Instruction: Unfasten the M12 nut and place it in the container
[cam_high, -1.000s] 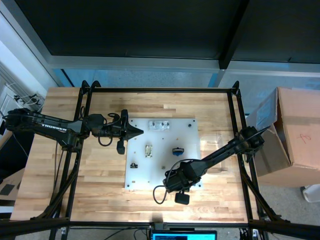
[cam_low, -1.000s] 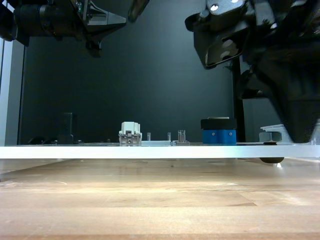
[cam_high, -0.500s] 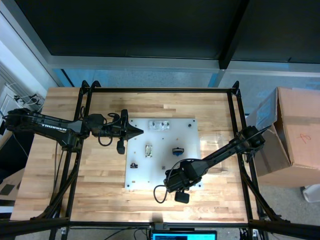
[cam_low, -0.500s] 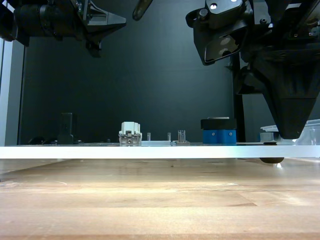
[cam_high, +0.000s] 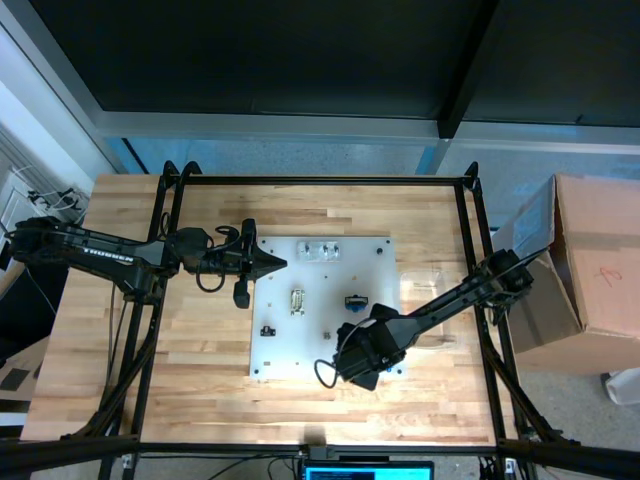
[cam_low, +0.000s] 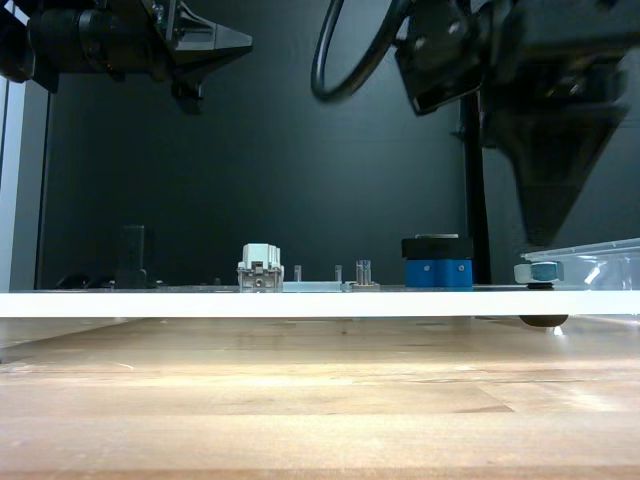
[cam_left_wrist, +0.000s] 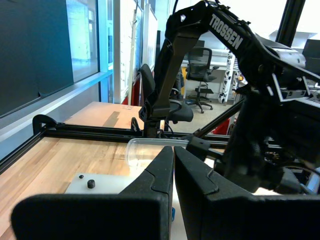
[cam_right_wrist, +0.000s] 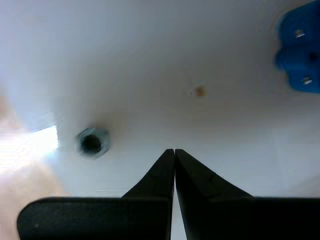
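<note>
Hidden: in the high view the right arm (cam_high: 440, 305) covers the nut's place.
Nut (cam_low: 538, 271): on its stud at the near right edge of the board (cam_low: 200, 302). Only the low and right wrist views show it.
Right gripper (cam_low: 545, 235): just above the nut, not touching; jaws closed, empty.
Left gripper (cam_high: 275, 264): raised over the board's left edge; jaws closed, empty.

nut (cam_right_wrist: 92, 142) blurred, seated or loose cannot tell

Wooden table (cam_high: 200, 390), cardboard box (cam_high: 590, 270), dark backdrop (cam_low: 300, 150)

Dim backdrop; blurred, glary right-wrist close-up
</note>
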